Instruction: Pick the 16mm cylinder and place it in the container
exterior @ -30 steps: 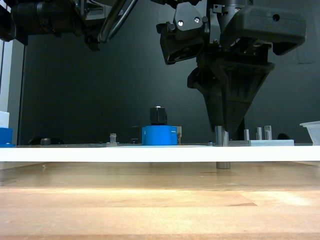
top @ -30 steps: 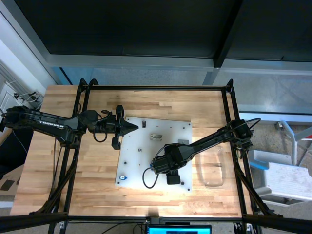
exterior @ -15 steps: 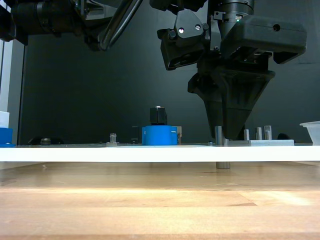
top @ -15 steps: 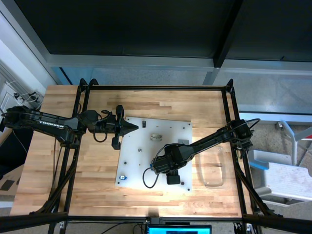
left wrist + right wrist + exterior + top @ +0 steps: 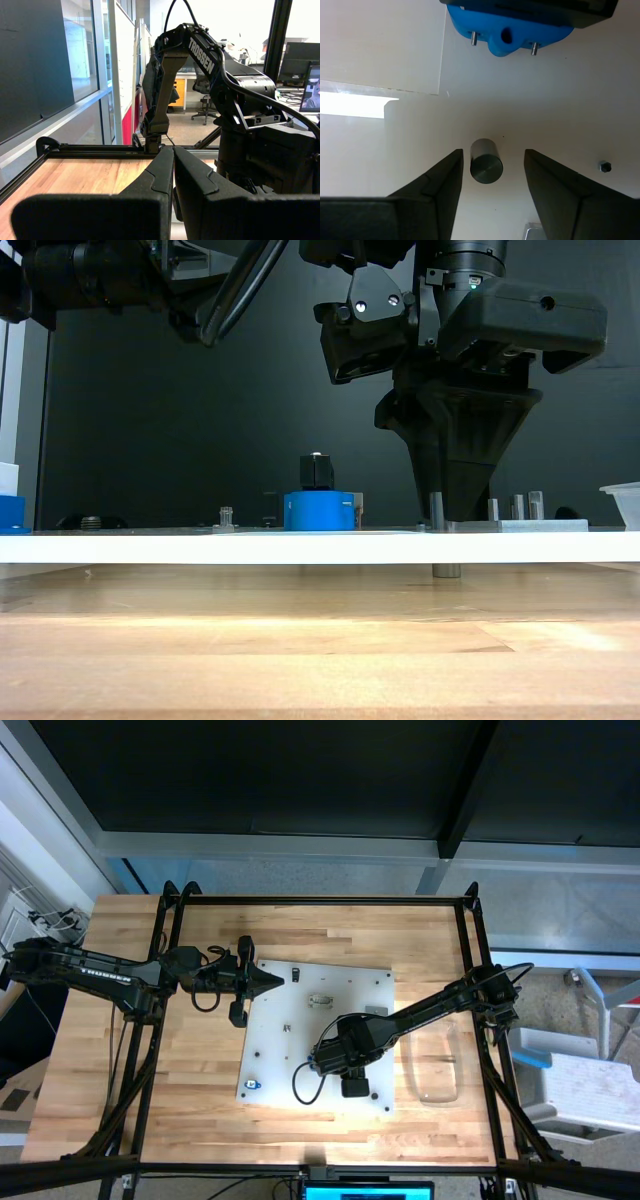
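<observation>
Open jaws of the right gripper (image 5: pixel 492 155) flank the upright 16mm cylinder (image 5: pixel 486 167) without touching it, near the white board's (image 5: pixel 350 982) near-right corner. The container (image 5: pixel 440 1070) lies just right, on the bench (image 5: pixel 200 1105). The left gripper (image 5: pixel 173 165) hovers at the board's left edge, jaws pressed together and empty.

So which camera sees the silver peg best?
The right wrist view: the 16mm cylinder stands inside the open right gripper. The low view shows a thin post beside the gripper; the high view hides it under the arm. The left wrist view misses it; the left gripper sits shut at the board's left edge.
</observation>
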Robot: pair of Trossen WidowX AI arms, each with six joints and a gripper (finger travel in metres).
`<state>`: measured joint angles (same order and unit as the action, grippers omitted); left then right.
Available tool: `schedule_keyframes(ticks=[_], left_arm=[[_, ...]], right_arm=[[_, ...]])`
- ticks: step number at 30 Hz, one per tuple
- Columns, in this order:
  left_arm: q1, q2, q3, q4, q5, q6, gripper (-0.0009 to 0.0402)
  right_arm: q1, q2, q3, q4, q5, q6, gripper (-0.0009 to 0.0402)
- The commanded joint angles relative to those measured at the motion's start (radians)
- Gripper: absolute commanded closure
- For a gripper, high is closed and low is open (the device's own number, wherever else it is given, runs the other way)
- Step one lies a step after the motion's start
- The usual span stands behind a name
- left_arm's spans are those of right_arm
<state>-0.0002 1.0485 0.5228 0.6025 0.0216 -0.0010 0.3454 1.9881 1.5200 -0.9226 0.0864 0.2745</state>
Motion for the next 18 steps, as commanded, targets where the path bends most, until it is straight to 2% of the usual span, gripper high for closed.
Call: schedule_keyframes(ticks=[1,18], left_arm=[[0.000,0.000,0.000,0.000,0.000,0.000,0.0393],[0.000,0.000,0.000,0.000,0.000,0.000,0.0393]], right_arm=[[-0.001,0.000,0.001,0.000,0.000,-0.003,0.0255],[-0.001,0.000,0.001,0.000,-0.001,-0.002,0.0352]])
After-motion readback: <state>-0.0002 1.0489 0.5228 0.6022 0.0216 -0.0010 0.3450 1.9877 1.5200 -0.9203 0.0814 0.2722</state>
